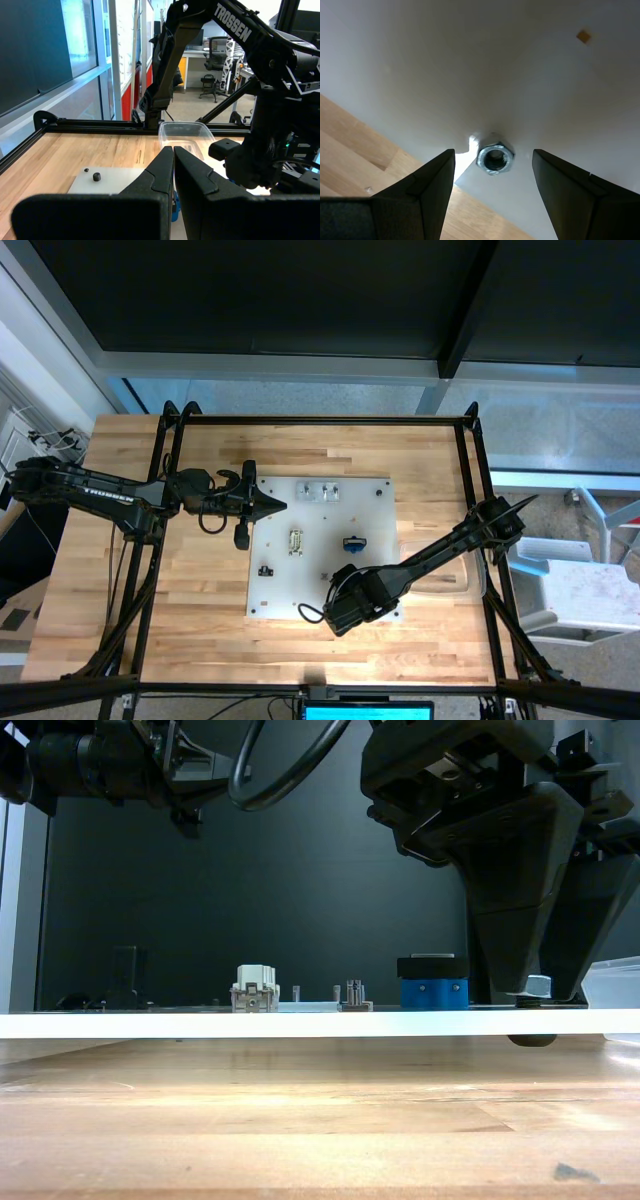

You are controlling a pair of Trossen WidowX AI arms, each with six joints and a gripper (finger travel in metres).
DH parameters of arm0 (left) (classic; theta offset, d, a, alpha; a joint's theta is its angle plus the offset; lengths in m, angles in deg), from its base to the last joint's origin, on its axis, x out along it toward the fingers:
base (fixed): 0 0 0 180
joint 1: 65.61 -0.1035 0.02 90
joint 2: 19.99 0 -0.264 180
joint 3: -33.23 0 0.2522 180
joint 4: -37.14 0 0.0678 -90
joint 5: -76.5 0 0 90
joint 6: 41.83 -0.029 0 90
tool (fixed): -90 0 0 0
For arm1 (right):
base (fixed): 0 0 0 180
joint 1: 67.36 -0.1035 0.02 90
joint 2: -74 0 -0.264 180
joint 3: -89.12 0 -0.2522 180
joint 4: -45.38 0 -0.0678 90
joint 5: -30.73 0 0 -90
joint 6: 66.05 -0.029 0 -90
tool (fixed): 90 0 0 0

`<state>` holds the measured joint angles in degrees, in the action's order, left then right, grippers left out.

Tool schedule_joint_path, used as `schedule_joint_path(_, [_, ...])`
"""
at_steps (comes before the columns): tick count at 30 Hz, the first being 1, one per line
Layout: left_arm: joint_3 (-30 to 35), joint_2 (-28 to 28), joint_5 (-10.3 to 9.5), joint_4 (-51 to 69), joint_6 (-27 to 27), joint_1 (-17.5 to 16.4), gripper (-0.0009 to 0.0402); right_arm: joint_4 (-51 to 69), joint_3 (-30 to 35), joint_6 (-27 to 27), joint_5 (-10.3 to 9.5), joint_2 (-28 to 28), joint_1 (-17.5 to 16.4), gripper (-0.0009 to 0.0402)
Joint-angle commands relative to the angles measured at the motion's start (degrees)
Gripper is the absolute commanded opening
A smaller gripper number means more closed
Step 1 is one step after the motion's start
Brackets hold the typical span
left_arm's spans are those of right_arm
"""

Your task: Unfasten the M12 fastener and place in the container

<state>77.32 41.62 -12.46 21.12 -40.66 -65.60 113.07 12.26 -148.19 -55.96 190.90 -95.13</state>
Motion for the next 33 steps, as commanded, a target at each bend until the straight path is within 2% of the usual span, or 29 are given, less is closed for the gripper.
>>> schedule_joint_path(1, [0.0, 0.0, 0.0, -0.1, 0.0, 0.0, 0.0, -0.6, 0.0, 0.1, -0.04, 0.3, 0.0, 0.0205])
schedule_joint_path(7, [0.0, 0.0, 0.0, -0.1, 0.0, 0.0, 0.0, -0.7, 0.0, 0.2, -0.04, 0.3, 0.1, 0.0168])
schedule_joint_path(15, [0.0, 0.0, 0.0, -0.1, 0.0, 0.0, 0.0, -0.5, 0.0, 0.7, -0.59, 0.3, 0.2, 0.0093])
schedule_joint_path(18, [0.0, 0.0, 0.0, -0.1, 0.0, 0.0, 0.0, -0.5, 0.0, 3.1, -0.98, 0.3, 0.2, 0.0061])
schedule_joint_path(20, [0.0, 0.0, 0.0, -0.1, 0.0, 0.0, 0.0, -0.6, 0.0, 6.6, -1.79, 0.3, 0.2, 0.004])
schedule_joint_path(24, [0.0, 0.0, 0.0, -0.1, 0.0, 0.0, 0.0, -0.6, 0.0, 14.5, -1.92, 0.3, 0.2, 0.0003])
schedule_joint_path(33, [0.0, 0.0, 0.0, -0.1, 0.0, 0.0, 0.0, -0.4, 0.0, 44.7, -2.05, -0.7, 0.1, 0.0009])
